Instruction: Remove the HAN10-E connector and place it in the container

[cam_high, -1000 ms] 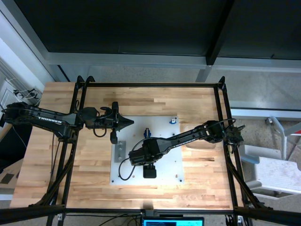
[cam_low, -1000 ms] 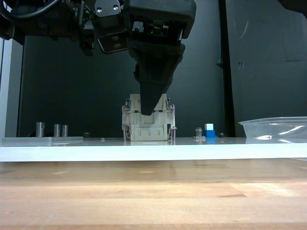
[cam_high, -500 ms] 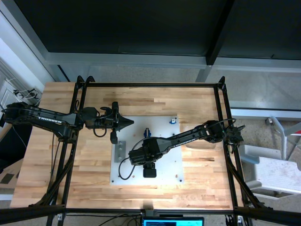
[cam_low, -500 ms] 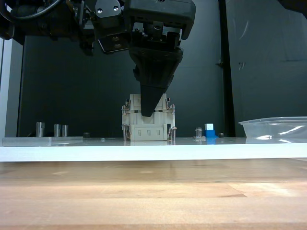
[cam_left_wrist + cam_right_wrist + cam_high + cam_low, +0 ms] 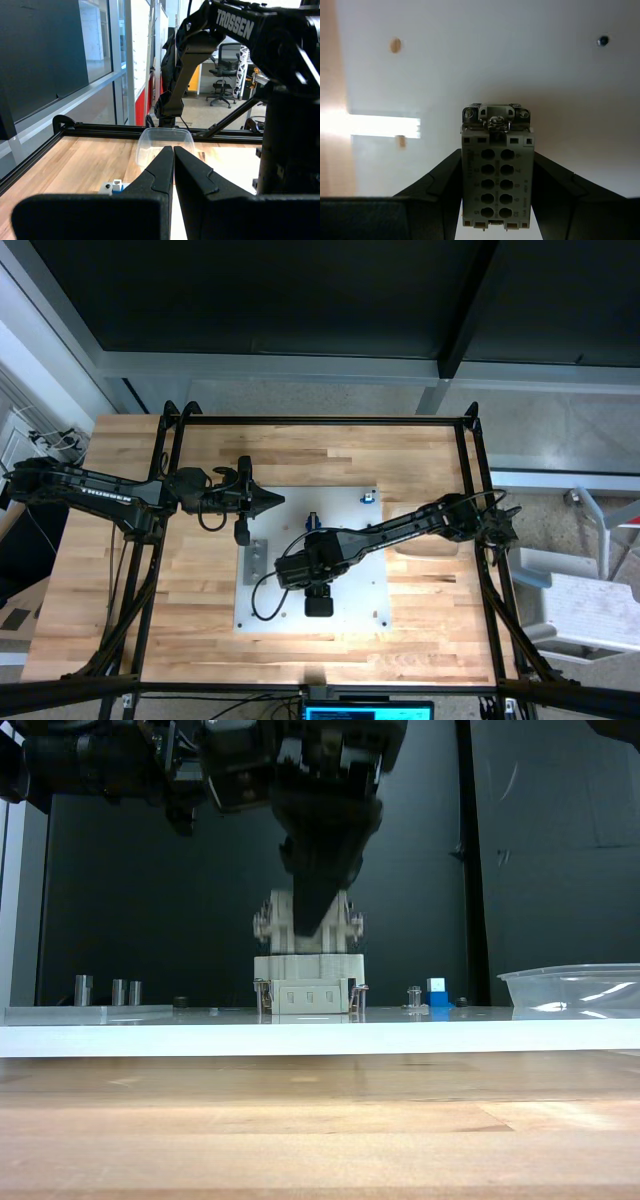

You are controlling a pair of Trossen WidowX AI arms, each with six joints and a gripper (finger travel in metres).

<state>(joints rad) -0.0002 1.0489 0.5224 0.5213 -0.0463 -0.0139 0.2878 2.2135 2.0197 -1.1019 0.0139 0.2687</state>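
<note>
Showing the extraction step. Nearest, the right gripper [image 5: 310, 920], over the near half of the white board [image 5: 362, 602], clamped the HAN10-E connector [image 5: 497, 170] between its 2 fingers, directly above the beige base [image 5: 305, 988]; whether the 2 parts had fully separated could not be told. Farther right, the translucent container [image 5: 575, 985] stood beside the board, apparently empty, well apart from the connector. Farthest, the left gripper [image 5: 268, 500] hung at the board's far-left edge, fingers pressed together on nothing. Carrying and release remained.
</note>
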